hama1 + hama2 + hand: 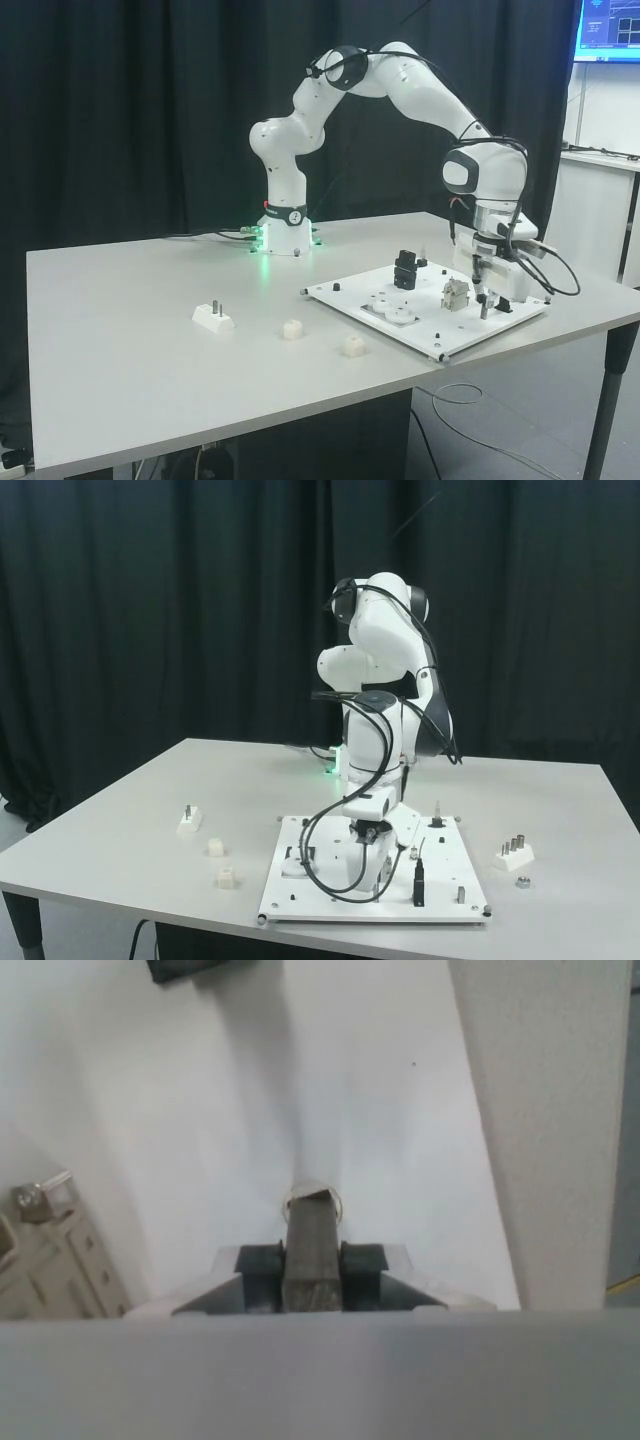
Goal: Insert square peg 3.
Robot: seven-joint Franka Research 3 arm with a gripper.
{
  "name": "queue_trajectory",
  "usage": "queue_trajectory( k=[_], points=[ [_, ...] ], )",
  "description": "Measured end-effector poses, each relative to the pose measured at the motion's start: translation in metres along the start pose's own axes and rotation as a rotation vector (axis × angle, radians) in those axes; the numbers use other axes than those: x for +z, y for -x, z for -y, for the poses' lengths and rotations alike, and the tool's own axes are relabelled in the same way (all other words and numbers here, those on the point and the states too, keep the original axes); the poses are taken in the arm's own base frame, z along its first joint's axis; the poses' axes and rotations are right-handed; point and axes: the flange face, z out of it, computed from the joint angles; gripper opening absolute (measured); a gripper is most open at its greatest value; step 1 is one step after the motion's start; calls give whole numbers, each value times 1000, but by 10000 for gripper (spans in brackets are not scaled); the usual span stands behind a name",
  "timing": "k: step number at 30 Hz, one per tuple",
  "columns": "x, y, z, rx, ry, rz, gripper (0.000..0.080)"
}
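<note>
Now the pincer (311, 1260) is gripping the peg (311, 1250) between its black fingers (258, 1265), holding it upright with its lower tip just above, or perhaps touching, the white board (420, 320) near that board's right end in the first room view. In the wrist view a faint round outline is showing on the board right at the peg's tip, so the insertion step seems to be under way: the peg is being lined up over its socket, though whether it is already entering cannot be told. The next move probably calls for squaring the peg's faces to the socket and pressing straight down, gently, since a small twist could jam it. As for holders, a small white block (514, 854) on the desk (120, 330) right of the board in the second room view is carrying a few upright pegs, and another block (213, 318) far to the left is carrying thin pins.
</note>
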Motion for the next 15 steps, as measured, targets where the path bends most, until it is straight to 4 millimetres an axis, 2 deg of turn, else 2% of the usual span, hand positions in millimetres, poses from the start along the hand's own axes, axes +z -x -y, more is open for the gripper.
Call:
queue_trajectory(
  k=[15],
  points=[
    [0,-1,0,-62,10,-11,114]
  ],
)
